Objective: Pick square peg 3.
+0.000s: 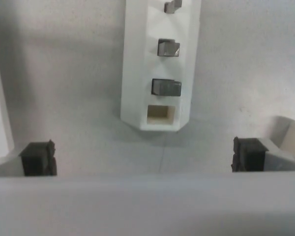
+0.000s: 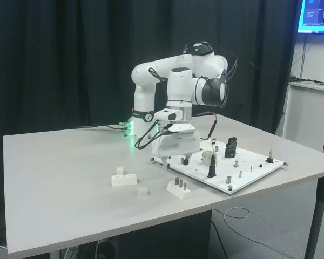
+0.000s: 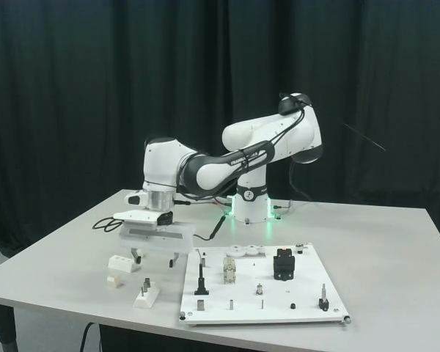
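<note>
hovering above the white peg holder (image 1: 157, 69) on the grey table (image 2: 59, 162), the tool (image 1: 142, 157) is spread wide and empty. square peg 3 (image 1: 165, 87) sits in its slot, not yet grasped; descent and closing remain. black curtains (image 3: 95, 88) behind.

The white seven-joint robot arm (image 3: 242, 158) has rounded, glossy segments with black bands at its joints, black lettering along its forearm and green light glowing at its base. Its white end effector (image 1: 142, 160) carries two black ribbed fingertips (image 1: 38, 158).
</note>
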### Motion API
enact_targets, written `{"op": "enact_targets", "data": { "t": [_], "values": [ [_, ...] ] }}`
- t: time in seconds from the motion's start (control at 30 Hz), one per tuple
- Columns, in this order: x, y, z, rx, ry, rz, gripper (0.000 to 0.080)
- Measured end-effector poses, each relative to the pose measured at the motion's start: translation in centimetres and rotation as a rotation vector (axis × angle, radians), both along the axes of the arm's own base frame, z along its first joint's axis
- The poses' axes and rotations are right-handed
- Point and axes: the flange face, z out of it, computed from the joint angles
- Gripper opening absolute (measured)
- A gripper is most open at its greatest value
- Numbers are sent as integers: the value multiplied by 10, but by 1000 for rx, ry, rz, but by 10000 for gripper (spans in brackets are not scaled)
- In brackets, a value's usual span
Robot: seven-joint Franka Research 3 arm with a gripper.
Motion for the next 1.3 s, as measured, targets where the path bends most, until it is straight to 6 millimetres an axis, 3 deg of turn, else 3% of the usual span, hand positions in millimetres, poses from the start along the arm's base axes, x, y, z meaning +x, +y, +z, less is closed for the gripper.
{"op": "enact_targets", "data": {
  "t": [0.8, 1.3],
  "values": [
    [-3, -3, -24, 9, 1, -63, 800],
    [10, -2, -15, -62, -57, -26, 800]
  ]
}}
